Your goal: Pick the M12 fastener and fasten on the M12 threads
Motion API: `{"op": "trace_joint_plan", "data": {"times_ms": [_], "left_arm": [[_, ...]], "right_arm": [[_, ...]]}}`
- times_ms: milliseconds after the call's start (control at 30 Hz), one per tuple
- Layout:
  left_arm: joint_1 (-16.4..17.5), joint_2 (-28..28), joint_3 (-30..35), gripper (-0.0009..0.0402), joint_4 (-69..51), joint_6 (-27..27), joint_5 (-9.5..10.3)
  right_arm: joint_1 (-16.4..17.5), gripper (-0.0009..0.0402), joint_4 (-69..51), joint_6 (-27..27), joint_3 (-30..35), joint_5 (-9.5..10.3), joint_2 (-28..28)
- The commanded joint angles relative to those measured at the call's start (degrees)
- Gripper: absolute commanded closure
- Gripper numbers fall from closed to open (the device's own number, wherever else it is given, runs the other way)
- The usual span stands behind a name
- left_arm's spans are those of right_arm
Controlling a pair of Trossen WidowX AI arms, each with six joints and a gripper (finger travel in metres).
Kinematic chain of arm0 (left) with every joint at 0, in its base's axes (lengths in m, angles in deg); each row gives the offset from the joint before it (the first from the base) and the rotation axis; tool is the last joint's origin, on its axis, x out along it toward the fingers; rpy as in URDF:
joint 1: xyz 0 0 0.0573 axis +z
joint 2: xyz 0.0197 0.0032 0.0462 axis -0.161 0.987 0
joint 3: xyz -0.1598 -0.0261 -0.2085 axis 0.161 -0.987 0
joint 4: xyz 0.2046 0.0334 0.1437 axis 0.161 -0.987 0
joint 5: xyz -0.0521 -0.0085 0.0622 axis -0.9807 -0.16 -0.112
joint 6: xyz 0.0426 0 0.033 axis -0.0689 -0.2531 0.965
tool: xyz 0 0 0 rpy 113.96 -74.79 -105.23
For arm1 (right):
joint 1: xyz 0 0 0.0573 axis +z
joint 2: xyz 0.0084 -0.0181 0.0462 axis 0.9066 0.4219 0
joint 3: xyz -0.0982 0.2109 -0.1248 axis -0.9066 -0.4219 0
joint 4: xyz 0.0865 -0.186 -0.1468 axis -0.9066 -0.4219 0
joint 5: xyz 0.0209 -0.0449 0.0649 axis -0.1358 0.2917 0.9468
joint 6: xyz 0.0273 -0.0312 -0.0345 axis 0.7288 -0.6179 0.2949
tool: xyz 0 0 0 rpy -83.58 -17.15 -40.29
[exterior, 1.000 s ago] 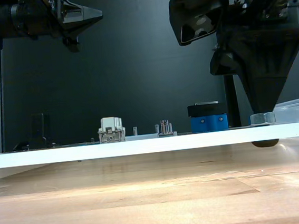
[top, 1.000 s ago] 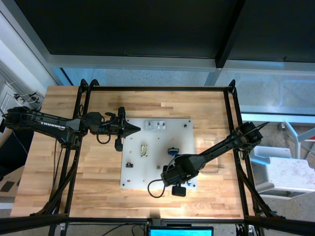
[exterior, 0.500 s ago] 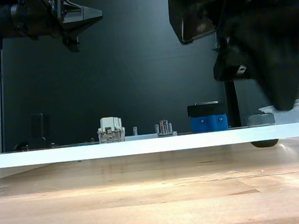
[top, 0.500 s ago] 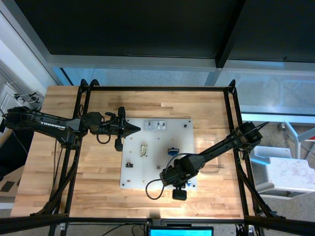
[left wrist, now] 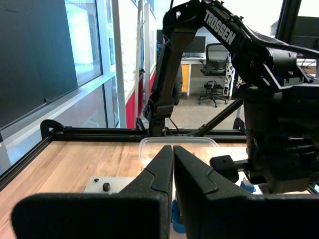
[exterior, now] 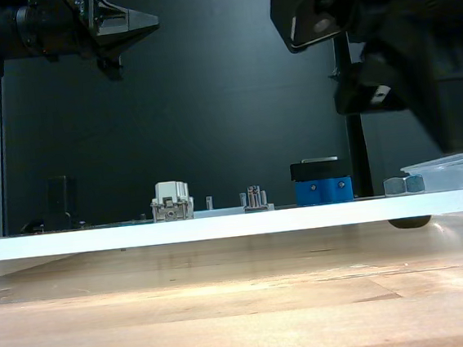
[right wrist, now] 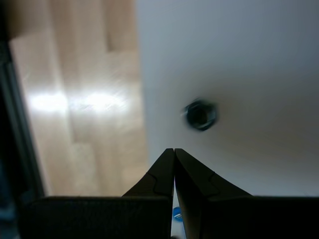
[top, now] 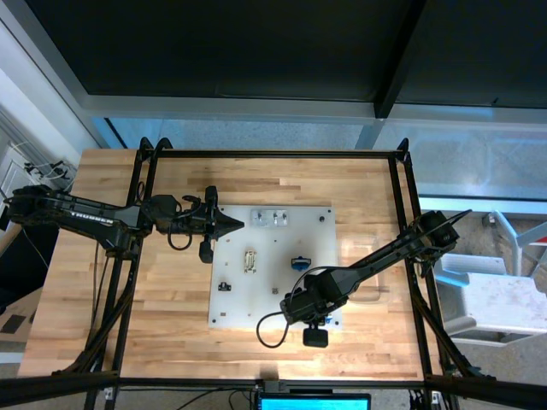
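Note:
The small silver nut (exterior: 403, 185) sits low against the white board (exterior: 98, 237) at the near right, with no black ribs showing under it. In the right wrist view the nut (right wrist: 201, 115) has a dark centre and lies flat on the white board (right wrist: 249, 59), so it appears to be on its stud. My right gripper (right wrist: 173, 149) is shut with nothing in it and hangs above the nut, clear of it. From above, the right gripper (top: 299, 309) hides the nut. My left gripper (top: 239, 225) is shut and held high at the board's far left edge.
A blue-and-black block (exterior: 323, 189) stands mid-board, with a beige connector (exterior: 172, 202) and a small silver post (exterior: 255, 197) to its left. A clear tray (exterior: 454, 170) lies off the board's right edge. Black frame rails (top: 273, 154) ring the wooden table.
My right gripper has lifted off the nut and drifted right. The nut stays where it was on the board. The left arm has not moved.

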State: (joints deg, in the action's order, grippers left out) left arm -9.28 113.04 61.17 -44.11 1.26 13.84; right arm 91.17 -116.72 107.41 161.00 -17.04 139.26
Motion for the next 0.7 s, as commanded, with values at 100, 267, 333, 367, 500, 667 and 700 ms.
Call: {"op": "trace_joint_plan", "data": {"times_ms": [100,267,333,367,500,667,700], "left_arm": [[0.0,0.0,0.0,0.0393,0.0,0.02,0.0],[0.02,0.0,0.0,0.0393,0.02,0.02,0.0],[0.0,0.0,0.0,0.0393,0.02,0.02,0.0],[0.02,0.0,0.0,0.0393,0.0,0.02,0.0],[0.02,0.0,0.0,0.0393,0.0,0.02,0.0],[0.0,0.0,0.0,0.0393,0.0,0.02,0.0],[0.02,0.0,0.0,0.0393,0.0,0.02,0.0]], "right_arm": [[0.0,0.0393,-0.33,0.85,0.28,-8.7,0.22],[0.0,0.0393,-0.07,1.14,0.26,-9.05,2.03],[0.02,0.0393,0.07,1.27,0.26,-9.03,2.73],[0.02,0.0393,0.17,1.29,0.28,-9.01,2.93],[0.02,0.0393,0.63,1.22,0.28,-7.17,2.89],[0.11,0.0393,0.85,0.52,0.28,1.64,2.16],[0.11,0.0393,0.94,0.04,0.28,3.74,2.03]]}}
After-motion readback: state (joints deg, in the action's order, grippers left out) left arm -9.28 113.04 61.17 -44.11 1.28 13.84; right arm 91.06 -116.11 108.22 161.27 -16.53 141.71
